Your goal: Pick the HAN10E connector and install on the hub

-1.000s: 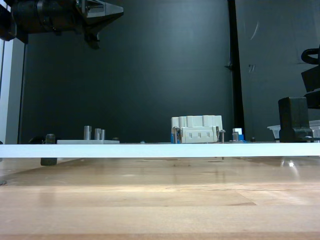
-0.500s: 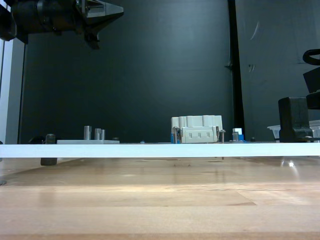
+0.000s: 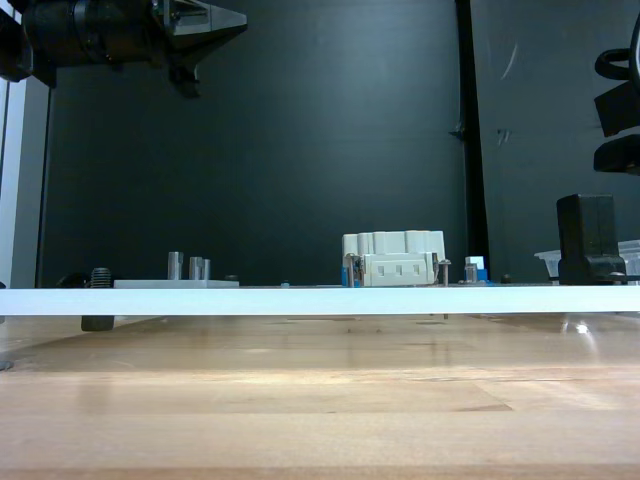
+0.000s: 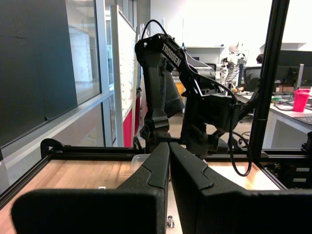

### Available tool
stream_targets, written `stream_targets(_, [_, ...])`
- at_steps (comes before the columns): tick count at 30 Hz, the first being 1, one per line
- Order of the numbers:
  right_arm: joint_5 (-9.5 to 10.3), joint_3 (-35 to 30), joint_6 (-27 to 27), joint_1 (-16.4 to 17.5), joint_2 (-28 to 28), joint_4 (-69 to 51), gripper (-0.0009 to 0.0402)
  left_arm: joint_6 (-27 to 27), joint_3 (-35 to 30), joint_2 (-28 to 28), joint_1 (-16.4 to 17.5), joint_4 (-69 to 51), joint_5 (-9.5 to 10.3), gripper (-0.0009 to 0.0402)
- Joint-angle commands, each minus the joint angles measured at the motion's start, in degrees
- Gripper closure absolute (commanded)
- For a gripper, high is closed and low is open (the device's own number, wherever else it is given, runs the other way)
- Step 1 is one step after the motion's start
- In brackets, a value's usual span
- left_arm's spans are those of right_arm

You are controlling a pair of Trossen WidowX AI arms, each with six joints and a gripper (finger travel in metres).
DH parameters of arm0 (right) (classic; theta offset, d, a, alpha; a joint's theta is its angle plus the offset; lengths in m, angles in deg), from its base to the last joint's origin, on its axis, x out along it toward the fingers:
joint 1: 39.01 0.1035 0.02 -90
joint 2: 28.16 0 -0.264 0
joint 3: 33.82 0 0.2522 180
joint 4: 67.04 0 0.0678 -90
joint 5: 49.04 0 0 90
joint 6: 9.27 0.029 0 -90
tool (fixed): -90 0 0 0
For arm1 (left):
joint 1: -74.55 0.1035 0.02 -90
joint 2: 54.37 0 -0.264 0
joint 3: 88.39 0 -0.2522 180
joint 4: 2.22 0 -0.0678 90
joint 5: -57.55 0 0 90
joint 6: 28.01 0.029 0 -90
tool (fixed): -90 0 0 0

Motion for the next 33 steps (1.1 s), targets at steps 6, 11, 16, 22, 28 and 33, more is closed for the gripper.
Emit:
stream_targets(6, [-0.33,-0.1,1.2,-2.2,-3.9,-0.2,0.0153,0.0,0.0,0.0,0.0,0.0,-0.02,0.0393])
stream_targets(11, [-1.53,0.0,0.0,-3.6,-6.4,-2.6,0.0148,0.0,0.0,0.0,0.0,0.0,-0.02,0.0393])
stream_targets(16, [-2.58,1.2,-1.3,-5.6,-9.1,-3.7,0.0148,0.0,0.0,0.0,0.0,0.0,-0.02,0.0393])
stream_targets(22, [-2.89,3.4,-3.0,-7.9,-12.1,-4.6,0.0148,0.0,0.0,0.0,0.0,0.0,-0.02,0.0393])
stream_targets(28, [-2.86,4.8,-4.4,-8.5,-13.0,-4.2,0.0148,0.0,0.0,0.0,0.0,0.0,-0.02,0.0393])
stream_targets(33, [-2.86,5.0,-4.8,-8.5,-13.0,-4.0,0.0148,0.0,0.0,0.0,0.0,0.0,-0.02,0.0393])
